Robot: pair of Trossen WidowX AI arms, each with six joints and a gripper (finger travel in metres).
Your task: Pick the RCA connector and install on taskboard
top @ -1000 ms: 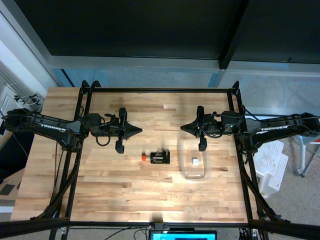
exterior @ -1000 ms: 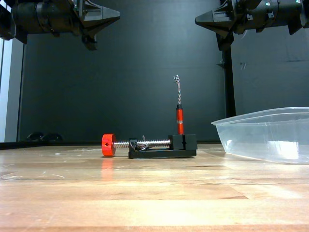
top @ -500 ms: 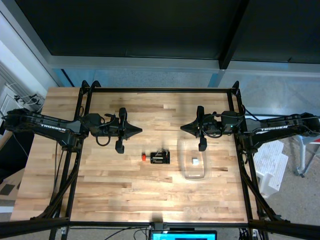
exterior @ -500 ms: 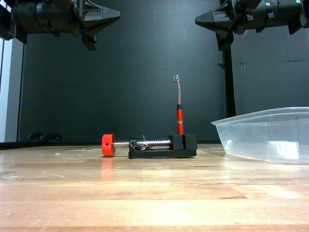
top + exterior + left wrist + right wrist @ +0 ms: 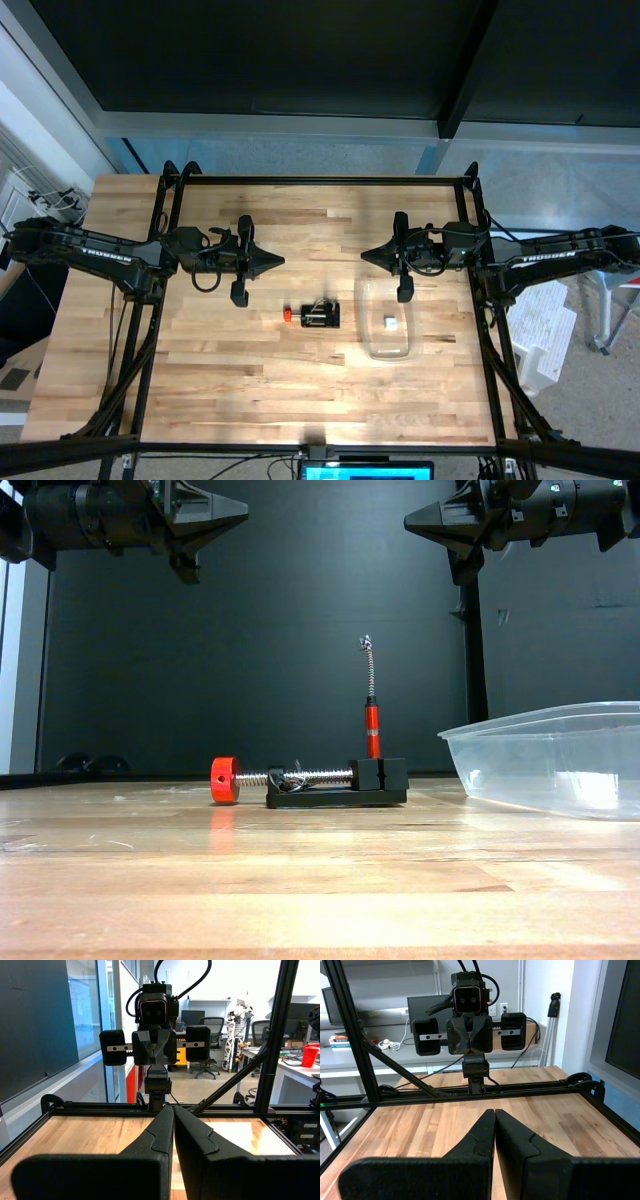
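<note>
Nothing has moved: the left hand (image 5: 281,262), pressed together, hovers at ten o'clock from the taskboard (image 5: 321,316); the right hand (image 5: 365,256), likewise pressed together, at two.

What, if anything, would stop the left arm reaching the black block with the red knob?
Probably nothing: the left gripper hangs shut above the table, with the black block uncovered nearby; the right gripper, shut, hovers well aside.

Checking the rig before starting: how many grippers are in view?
2. The left gripper hangs shut, high over the table, left of the taskboard. The right gripper hangs shut, high to the taskboard's right, near the clear tray. None seem hidden.
</note>
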